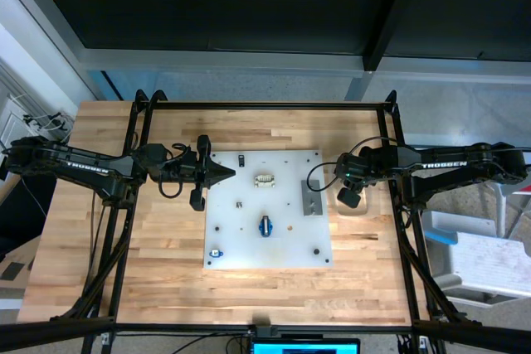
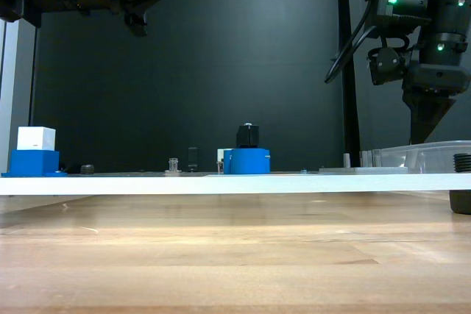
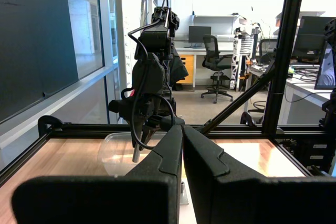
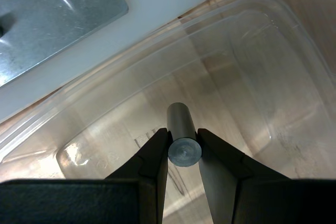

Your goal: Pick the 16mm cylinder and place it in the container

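Right gripper (image 4: 183, 148) clamps the 16mm cylinder (image 4: 181, 124), long axis pointing down at the container (image 4: 273, 72) floor directly below; 1 release appears sufficient. Left gripper (image 1: 231, 173), closed and empty, hangs well apart from the container.

Smooth metal cylinder (image 4: 181, 121), glossy clear plastic container (image 4: 273, 77)

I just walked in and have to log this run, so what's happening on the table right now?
The right gripper has its fingers clamped on the 16mm cylinder and holds it directly over the clear container, which sits beside the white board. It has not let go yet. The left gripper is shut with nothing in it and hangs raised over the board's left edge.
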